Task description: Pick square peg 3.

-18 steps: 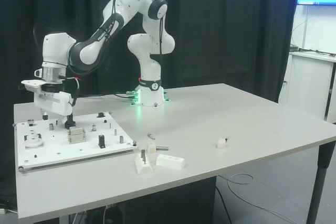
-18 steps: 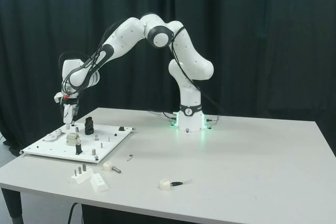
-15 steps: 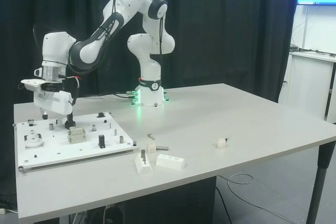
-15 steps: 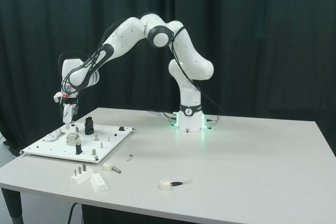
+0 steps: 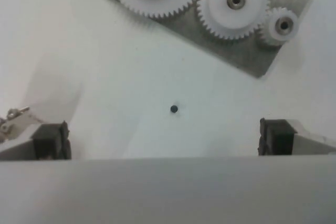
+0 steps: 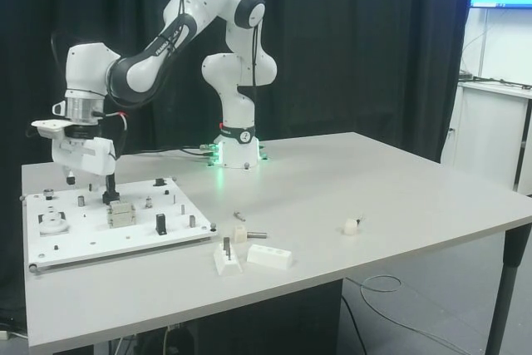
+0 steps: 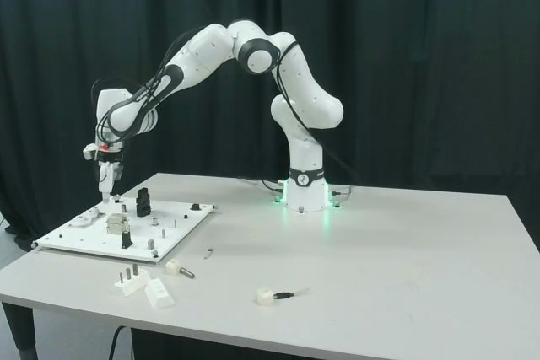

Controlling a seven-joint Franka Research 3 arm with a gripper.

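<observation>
My gripper [image 6: 88, 182] hangs over the far left part of the white board [image 6: 108, 237], a little above it, and is open. In the wrist view its black fingertips [image 5: 50, 141] stand wide apart with nothing between them; below the gripper [image 5: 163, 139] lies bare white board with a small black hole [image 5: 174, 109]. A train of white gears [image 5: 231, 3] sits on a grey plate close by. Several small pegs stand on the board [image 7: 173, 233]; I cannot tell which one is square peg 3. The gripper [image 7: 105, 187] touches none of them.
A grey block [image 6: 120, 214] and black uprights [image 6: 160, 223] stand on the board. On the table in front of it lie a white peg holder [image 6: 227, 259], a white block [image 6: 268, 255], a pin [image 6: 258, 234] and a small white piece [image 6: 351, 224]. The arm's base [image 6: 235, 154] glows green.
The arm has lifted the gripper a little higher above the board and shifted it slightly to the left. Its fingers stay open and hold nothing.
</observation>
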